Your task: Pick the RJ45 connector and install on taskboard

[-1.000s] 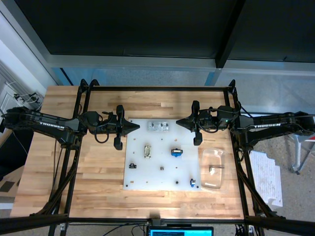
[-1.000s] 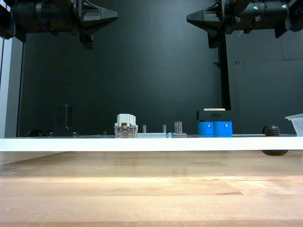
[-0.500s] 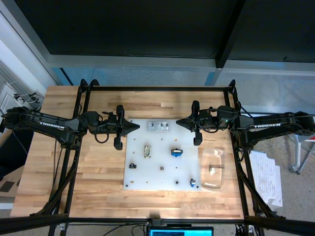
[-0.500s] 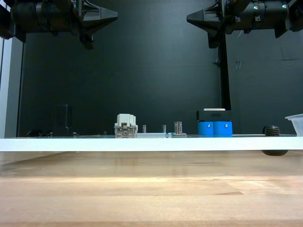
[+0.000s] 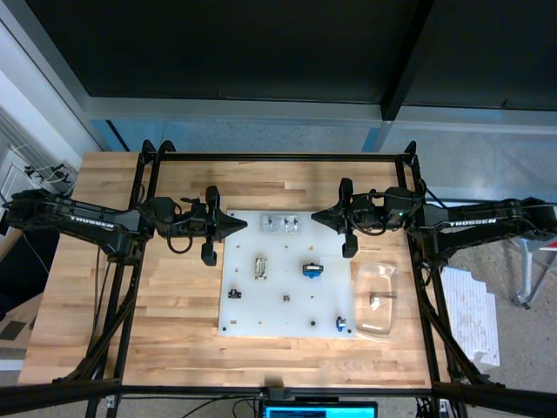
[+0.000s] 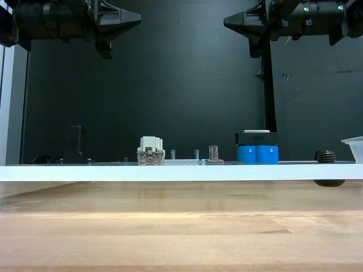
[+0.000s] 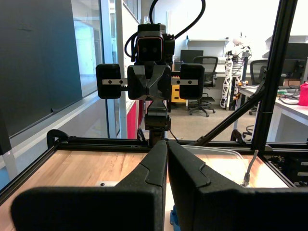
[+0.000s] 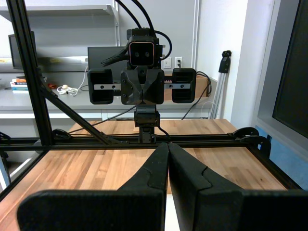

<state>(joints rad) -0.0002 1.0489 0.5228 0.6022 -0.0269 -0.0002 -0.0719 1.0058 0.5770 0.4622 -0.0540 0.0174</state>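
Both arms hang high over the far half of the table. My left gripper (image 5: 243, 225) (image 7: 167, 143) points inward above the white board's (image 5: 261, 313) left edge; its fingers meet, with nothing between them. My right gripper (image 5: 314, 216) (image 8: 168, 146) mirrors it near the board's far right, also shut and holding nothing. The blue jack (image 5: 342, 326) sits at the board's near right corner with a pale grey piece on top. I cannot tell whether that is the connector. In the left wrist view a thin grey cable (image 7: 250, 166) slants up near the tray. The clear tray (image 5: 389, 324) holds a pale block (image 5: 375, 302).
The board carries a grey-white socket (image 5: 260, 267), a blue-and-black block (image 5: 311, 269) (image 6: 257, 148), small posts and a silver fitting (image 5: 282, 225). A black frame (image 5: 278, 158) rims the wooden table. A screen (image 5: 318, 408) sits at the near edge.
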